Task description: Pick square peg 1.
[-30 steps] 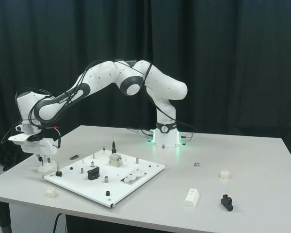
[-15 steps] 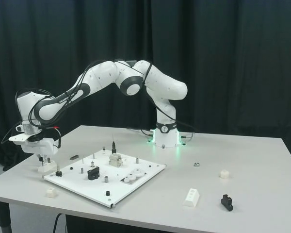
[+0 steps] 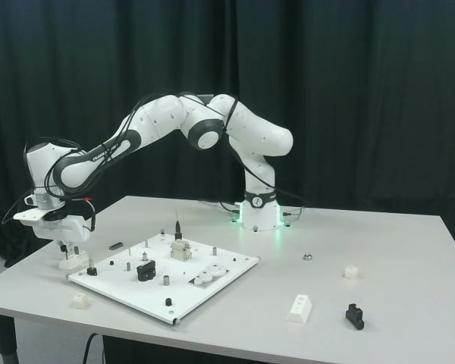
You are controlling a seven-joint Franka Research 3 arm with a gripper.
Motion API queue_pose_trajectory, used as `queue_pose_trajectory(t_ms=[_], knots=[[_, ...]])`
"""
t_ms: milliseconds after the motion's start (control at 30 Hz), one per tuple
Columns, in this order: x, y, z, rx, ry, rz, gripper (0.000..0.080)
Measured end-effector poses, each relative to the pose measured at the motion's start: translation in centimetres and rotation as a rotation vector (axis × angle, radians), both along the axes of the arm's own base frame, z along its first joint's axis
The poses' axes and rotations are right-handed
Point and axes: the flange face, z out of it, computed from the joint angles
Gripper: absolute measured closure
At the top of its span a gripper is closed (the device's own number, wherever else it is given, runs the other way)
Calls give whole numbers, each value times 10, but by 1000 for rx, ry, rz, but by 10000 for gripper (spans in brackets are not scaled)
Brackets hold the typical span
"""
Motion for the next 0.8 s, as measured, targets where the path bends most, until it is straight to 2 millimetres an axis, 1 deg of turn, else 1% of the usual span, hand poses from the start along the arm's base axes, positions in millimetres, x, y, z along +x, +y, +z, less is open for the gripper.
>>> queue_pose_trajectory(t_ms=[800], knots=[[-4, 0, -8, -3, -1, 3, 696]])
